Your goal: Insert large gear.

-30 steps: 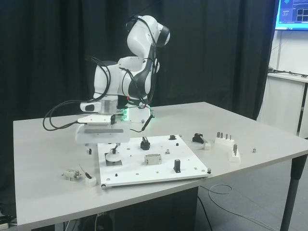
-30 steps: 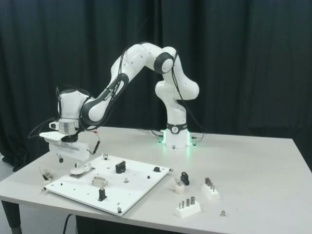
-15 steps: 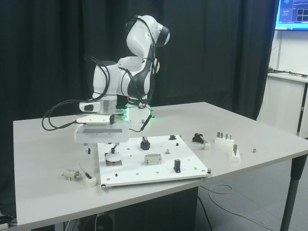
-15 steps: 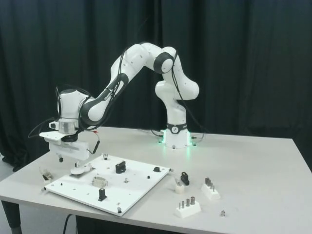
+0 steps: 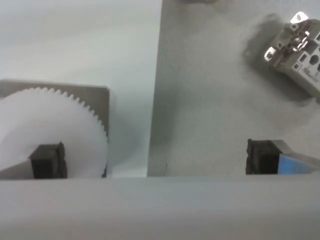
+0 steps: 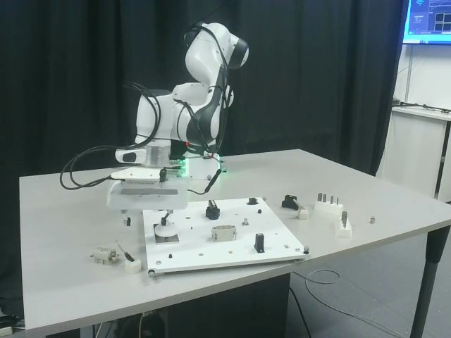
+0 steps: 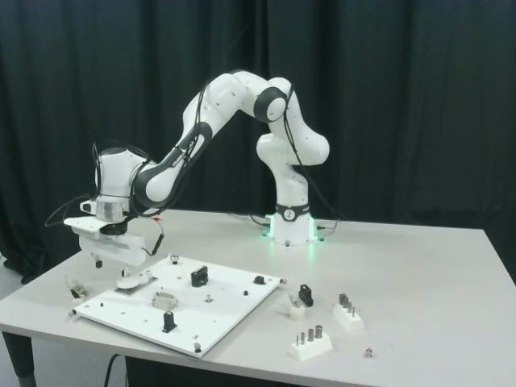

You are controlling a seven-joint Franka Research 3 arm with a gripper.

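Observation:
The large white gear (image 5: 55,130) lies flat on a grey plate (image 5: 102,100) at the corner of the white board (image 6: 218,246). My gripper (image 5: 155,159) hangs open just above it, spread wide, with one black fingertip (image 5: 47,160) over the gear and the other (image 5: 262,156) over the bare table beside the board. Nothing is gripped. In the first room view the gripper (image 6: 146,220) stands a little above the gear (image 6: 165,231). The second room view has the gripper (image 7: 115,268) over the gear (image 7: 129,282) at the board's far-left corner.
A small metal-clipped connector (image 5: 300,47) lies on the table off the board, seen also as the connector (image 6: 103,255) next to a white block (image 6: 132,266). Black fixtures (image 6: 259,242) stand on the board. White peg holders (image 6: 330,204) sit to the right.
The gripper has risen slightly and drifted a little away from the board's middle. The gear stays on its plate.

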